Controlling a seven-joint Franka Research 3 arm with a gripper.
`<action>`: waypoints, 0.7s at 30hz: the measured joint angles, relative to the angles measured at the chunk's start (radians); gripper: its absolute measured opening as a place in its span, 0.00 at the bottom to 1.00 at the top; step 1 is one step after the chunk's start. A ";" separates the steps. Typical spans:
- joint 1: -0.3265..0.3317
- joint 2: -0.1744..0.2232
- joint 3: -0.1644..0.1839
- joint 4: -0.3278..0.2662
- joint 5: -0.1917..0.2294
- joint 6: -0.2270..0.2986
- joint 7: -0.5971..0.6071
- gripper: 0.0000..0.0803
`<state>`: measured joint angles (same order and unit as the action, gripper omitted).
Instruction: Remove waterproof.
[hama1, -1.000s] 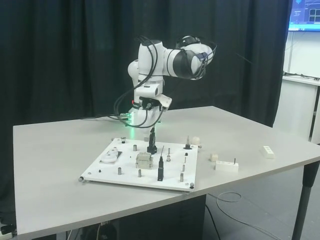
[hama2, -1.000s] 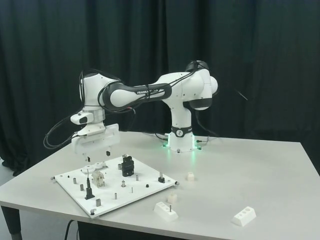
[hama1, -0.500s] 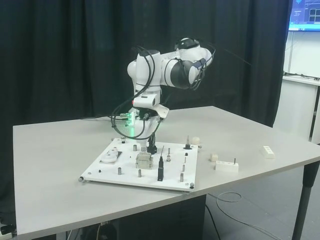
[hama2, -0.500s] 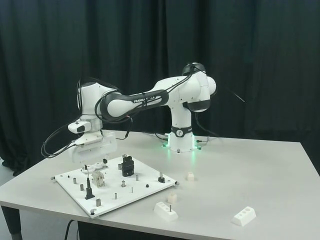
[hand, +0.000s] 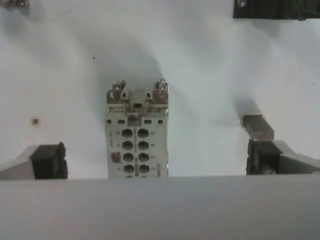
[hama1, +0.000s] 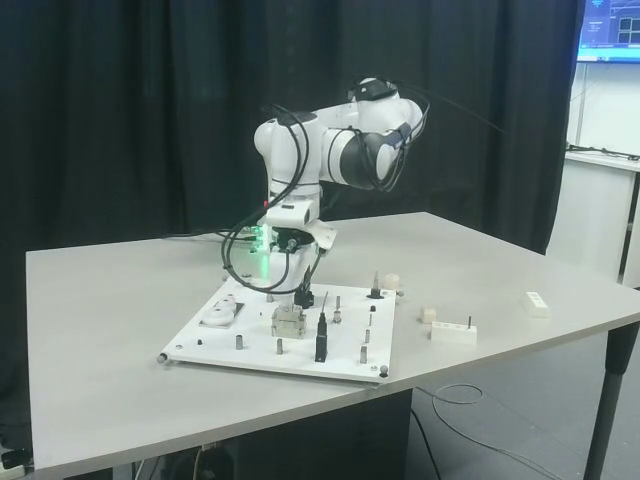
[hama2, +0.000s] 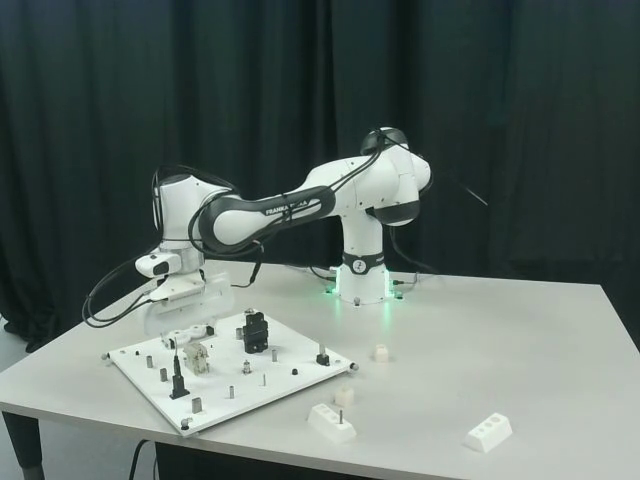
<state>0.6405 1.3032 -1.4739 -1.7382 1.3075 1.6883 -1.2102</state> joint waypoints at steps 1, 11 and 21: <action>0.000 0.000 0.001 0.000 0.001 0.000 0.000 1.00; -0.006 0.001 0.020 -0.011 0.016 0.012 0.000 1.00; -0.006 0.001 0.040 -0.023 0.032 0.032 0.000 1.00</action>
<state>0.6340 1.3044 -1.4342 -1.7615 1.3391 1.7202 -1.2106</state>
